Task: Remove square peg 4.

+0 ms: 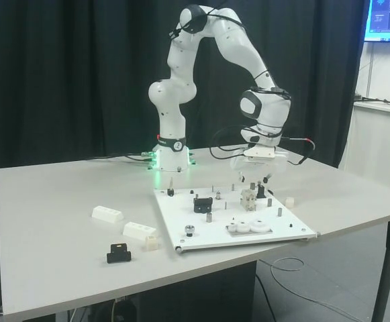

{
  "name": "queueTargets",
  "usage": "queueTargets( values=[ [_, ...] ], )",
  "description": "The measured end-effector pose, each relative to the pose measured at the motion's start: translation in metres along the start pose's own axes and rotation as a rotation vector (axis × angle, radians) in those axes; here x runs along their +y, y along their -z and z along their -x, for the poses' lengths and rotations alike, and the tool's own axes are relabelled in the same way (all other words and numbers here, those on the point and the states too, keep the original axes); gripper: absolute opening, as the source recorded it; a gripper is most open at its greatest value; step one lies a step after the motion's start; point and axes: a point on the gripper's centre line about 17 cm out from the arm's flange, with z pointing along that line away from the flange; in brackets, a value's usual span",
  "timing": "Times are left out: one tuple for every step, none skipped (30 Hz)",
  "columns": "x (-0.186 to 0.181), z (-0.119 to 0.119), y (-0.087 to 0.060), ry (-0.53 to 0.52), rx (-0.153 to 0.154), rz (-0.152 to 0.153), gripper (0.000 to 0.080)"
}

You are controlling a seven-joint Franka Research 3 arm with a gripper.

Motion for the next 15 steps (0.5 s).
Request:
queueTargets(
  values=[
    [0.0, 0.0, -0.001, -0.002, 0.0, -0.002, 0.08],
    [0.001, 0.001, -0.002, -0.005, 0.001, -0.004, 0.08],
    [0.001, 0.001, -0.003, -0.007, 0.0, -0.005, 0.08],
    [0.002, 0.002, -0.005, -0.01, -0.001, -0.007, 0.08],
    [0.002, 0.002, -0.006, -0.013, -0.001, -0.009, 0.08],
    [0.002, 0.002, -0.007, -0.016, -0.001, -0.011, 0.08],
    [0.002, 0.003, -0.008, -0.019, -0.001, -0.014, 0.08],
    [0.002, 0.003, -0.008, -0.019, -0.001, -0.016, 0.08],
    [0.003, 0.003, -0.009, -0.019, -0.001, -0.017, 0.08],
    [0.003, 0.003, -0.01, -0.018, 0.0, -0.018, 0.08],
    [0.003, 0.003, -0.01, -0.015, 0.001, -0.02, 0.08],
    [0.003, 0.003, -0.011, -0.013, 0.002, -0.021, 0.08],
    [0.003, 0.004, -0.012, -0.011, 0.002, -0.023, 0.08],
    [0.002, 0.005, -0.013, -0.007, 0.001, -0.024, 0.08],
    [0.002, 0.006, -0.014, -0.004, 0.0, -0.026, 0.08]
  ],
)
